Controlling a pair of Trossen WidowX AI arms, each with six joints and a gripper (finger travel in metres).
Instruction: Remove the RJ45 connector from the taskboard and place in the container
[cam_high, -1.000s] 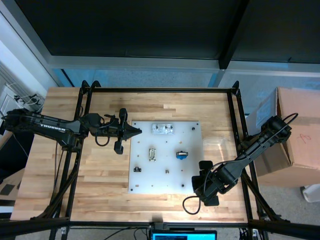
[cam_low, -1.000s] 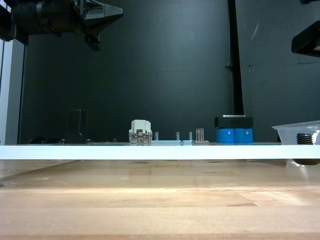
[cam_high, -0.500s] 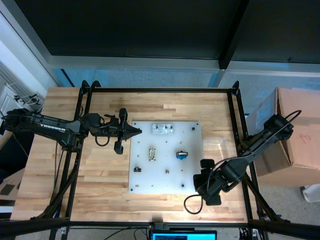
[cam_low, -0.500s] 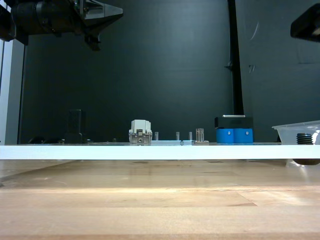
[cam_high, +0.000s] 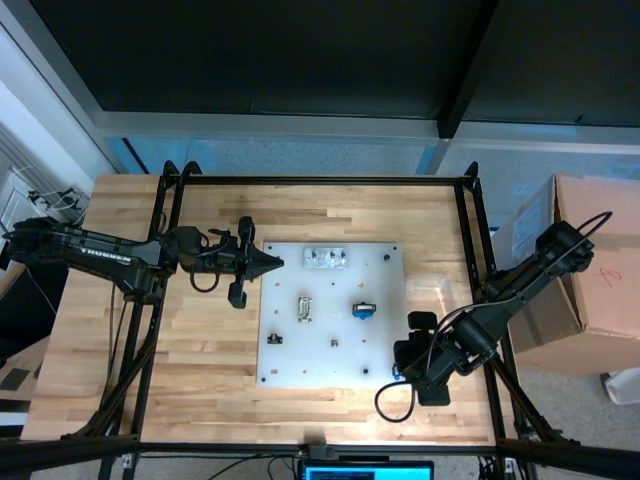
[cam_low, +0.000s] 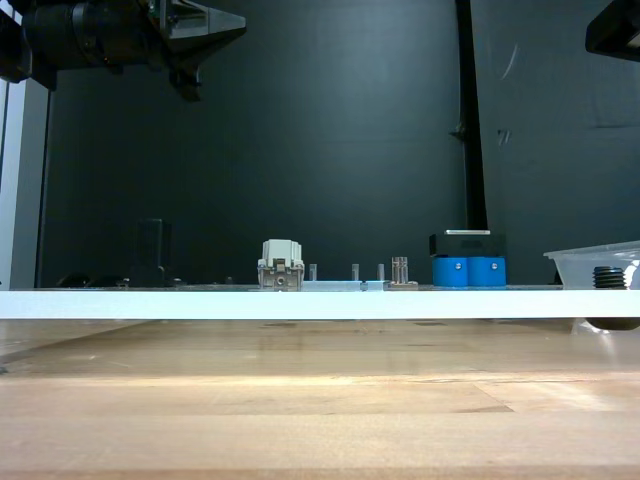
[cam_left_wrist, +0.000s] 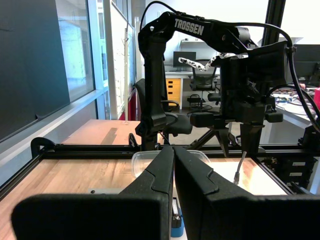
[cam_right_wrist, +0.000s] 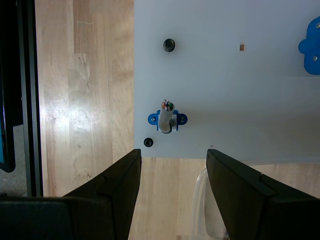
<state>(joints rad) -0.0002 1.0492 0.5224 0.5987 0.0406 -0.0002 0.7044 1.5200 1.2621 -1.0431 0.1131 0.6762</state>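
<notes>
The RJ45 connector (cam_right_wrist: 167, 121) is a short grey cable stub standing in a small blue mount near the near-right corner of the white taskboard (cam_right_wrist: 240, 100). In the high view it shows as a tiny blue spot (cam_high: 396, 376) beside my right gripper (cam_high: 408, 362). That right gripper (cam_right_wrist: 172, 152) hangs above the board's right edge, open and holding nothing, with the connector in line between its fingers. My left gripper (cam_high: 270, 263) hovers at the board's left edge, high above it (cam_low: 225, 22), its fingers pressed shut (cam_left_wrist: 173, 155) on nothing.
A clear plastic container (cam_high: 437, 291) sits just right of the board, with a black threaded part (cam_low: 607, 277) inside. On the board stand a blue block (cam_high: 363, 310), a grey connector (cam_high: 305, 308) and a silver fitting (cam_high: 326, 258). A cardboard box (cam_high: 590, 270) is off the table's right side.
My right gripper has risen and shifted slightly to the right over the board's near-right corner. The connector stays in its mount. The left arm has not moved.
</notes>
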